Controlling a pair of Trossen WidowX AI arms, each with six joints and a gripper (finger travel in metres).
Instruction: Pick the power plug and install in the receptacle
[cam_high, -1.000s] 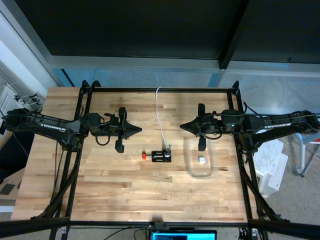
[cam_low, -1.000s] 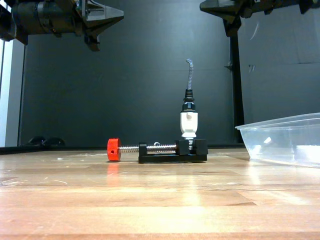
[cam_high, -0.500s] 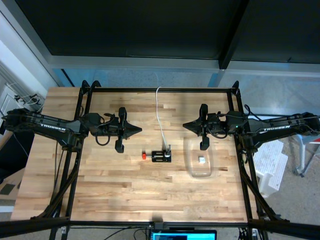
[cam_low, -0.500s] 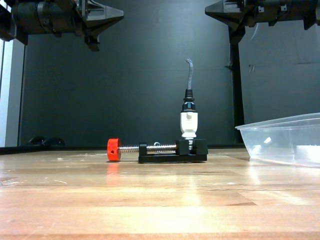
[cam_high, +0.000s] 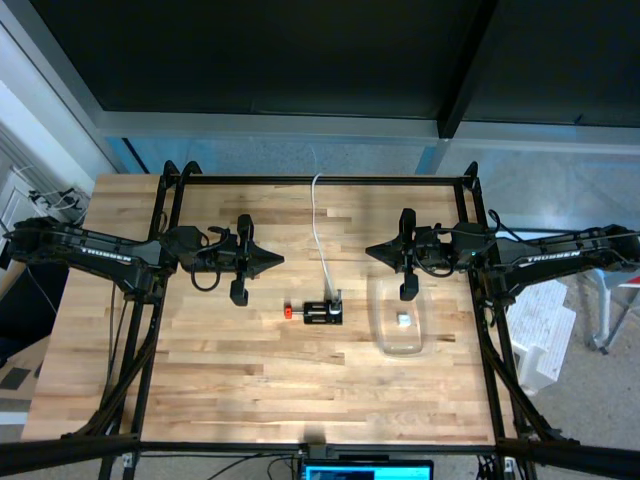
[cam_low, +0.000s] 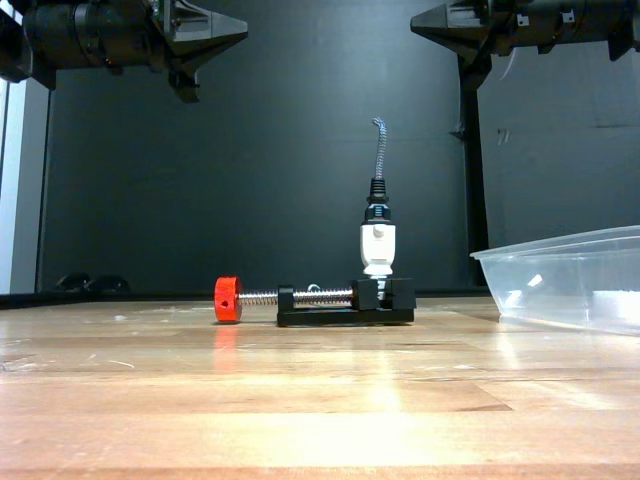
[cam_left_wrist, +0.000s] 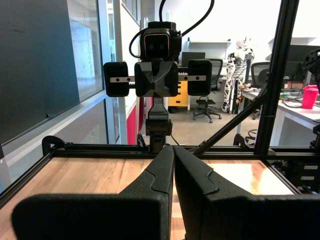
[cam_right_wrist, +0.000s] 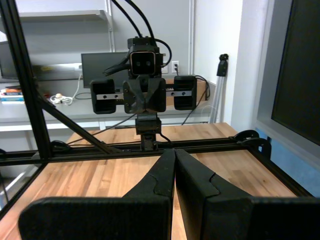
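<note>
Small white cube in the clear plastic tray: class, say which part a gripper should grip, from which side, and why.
Probably two opposite side faces of the small white cube, coming straight down from above: it lies flat in the clear plastic tray, walled all round. The right gripper, shut, hangs high near the tray; the left gripper, shut, high over the table's left.

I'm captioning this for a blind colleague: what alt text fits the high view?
Above a wooden table, the left claw and right claw point inward, both shut, either side of a white cable leading to the receptacle clamped in a black vise. A clear tray holding a white cube lies near the right claw.
</note>
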